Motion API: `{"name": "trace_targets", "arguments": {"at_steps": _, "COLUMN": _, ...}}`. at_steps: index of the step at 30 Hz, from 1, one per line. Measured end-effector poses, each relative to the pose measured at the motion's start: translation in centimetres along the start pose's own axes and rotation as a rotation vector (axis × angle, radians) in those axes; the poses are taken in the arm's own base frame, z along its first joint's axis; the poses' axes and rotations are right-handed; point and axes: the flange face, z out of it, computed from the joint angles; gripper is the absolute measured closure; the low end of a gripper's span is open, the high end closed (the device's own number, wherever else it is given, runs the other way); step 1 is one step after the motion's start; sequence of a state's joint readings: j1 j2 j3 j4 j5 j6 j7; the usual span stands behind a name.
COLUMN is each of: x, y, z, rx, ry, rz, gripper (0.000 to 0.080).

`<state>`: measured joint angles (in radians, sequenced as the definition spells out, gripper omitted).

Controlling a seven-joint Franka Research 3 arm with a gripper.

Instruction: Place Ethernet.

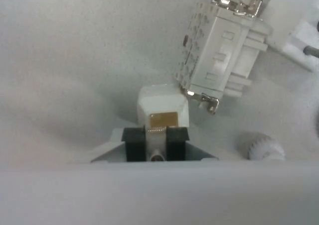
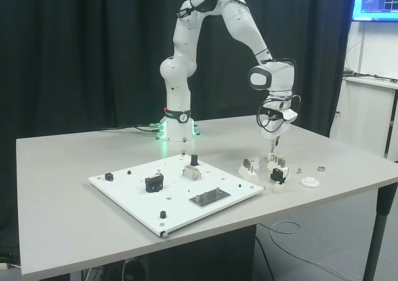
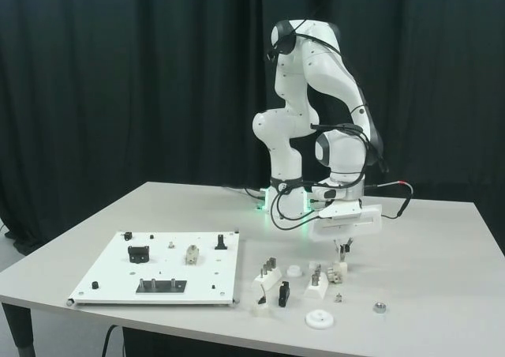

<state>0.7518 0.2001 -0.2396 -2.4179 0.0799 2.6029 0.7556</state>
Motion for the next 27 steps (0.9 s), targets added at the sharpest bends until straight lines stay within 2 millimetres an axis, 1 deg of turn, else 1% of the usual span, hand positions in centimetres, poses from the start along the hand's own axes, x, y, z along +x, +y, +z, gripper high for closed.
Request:
{"name": "trace_targets", "arguments": {"at_steps": 13, "x": -0.07, "y": -0.15, "z": -0.39, "rx": 0.001, "ry": 0.007, "rz": -0.014, "gripper": 0.0721}}
{"name": "trace_targets", "arguments": {"at_steps": 27, "x": 0.54, "y": 0.43, "z": -0.39, "rx": -0.003, "ry": 0.011, "rz": -0.006, "gripper": 0.0721}}
